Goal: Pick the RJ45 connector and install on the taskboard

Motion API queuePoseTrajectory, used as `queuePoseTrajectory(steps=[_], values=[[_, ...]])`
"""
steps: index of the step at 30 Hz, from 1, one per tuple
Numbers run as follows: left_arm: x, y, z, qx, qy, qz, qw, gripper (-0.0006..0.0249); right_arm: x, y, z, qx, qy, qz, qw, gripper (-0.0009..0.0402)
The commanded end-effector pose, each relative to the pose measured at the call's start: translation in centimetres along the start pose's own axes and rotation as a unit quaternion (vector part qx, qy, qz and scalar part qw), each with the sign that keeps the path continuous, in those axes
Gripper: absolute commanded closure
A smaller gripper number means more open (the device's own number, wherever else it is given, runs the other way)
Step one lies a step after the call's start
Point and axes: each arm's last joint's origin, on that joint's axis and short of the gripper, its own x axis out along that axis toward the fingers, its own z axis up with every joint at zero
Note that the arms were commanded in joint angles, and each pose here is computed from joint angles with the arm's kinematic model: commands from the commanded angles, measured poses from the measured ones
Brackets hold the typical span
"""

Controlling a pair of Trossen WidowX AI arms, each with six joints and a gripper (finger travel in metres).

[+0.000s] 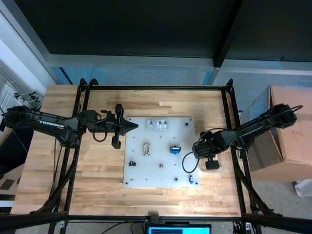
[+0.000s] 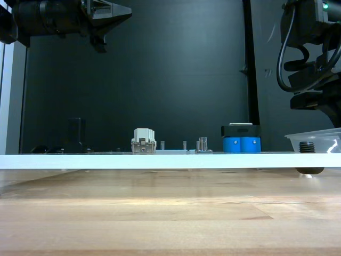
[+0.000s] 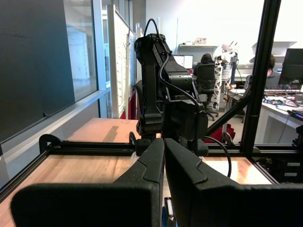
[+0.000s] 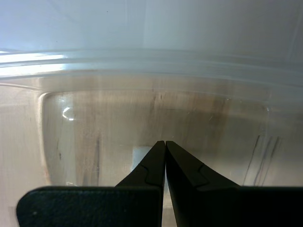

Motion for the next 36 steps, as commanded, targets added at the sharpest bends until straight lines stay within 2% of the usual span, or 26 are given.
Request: queuePoseTrajectory(steps=[1, 5, 8, 25, 30, 36], values=[[0.0, 0.0, 0.0, 0.000, 0.000, 0.000, 1.000, 0.0242, 0.0, 0.0, 0.0, 0.000, -0.001, 0.000, 1.000, 0.0393], [0.0, 0.0, 0.0, 0.000, 0.000, 0.000, 1.000, 0.0242, -0.3, 0.0, 0.0, 0.000, 0.001, 0.005, 1.000, 0.0393], [0.0, 0.0, 0.0, 0.000, 0.000, 0.000, 1.000, 0.0242, -1.3, 0.0, 0.3, -0.001, 0.005, 0.003, 1.000, 0.0393], [0.0, 0.0, 0.0, 0.000, 0.000, 0.000, 1.000, 0.0242, -10.0, 0.5, 4.7, -0.005, -0.121, 0.027, 0.992, 0.0393], [0.0, 0.0, 0.0, 0.000, 0.000, 0.000, 1.000, 0.0242, -10.9, 0.5, 5.0, -0.004, -0.137, 0.029, 0.990, 0.0393], [0.0, 0.0, 0.0, 0.000, 0.000, 0.000, 1.000, 0.0242, -10.7, 0.5, 4.8, -0.005, -0.129, 0.028, 0.991, 0.0393]])
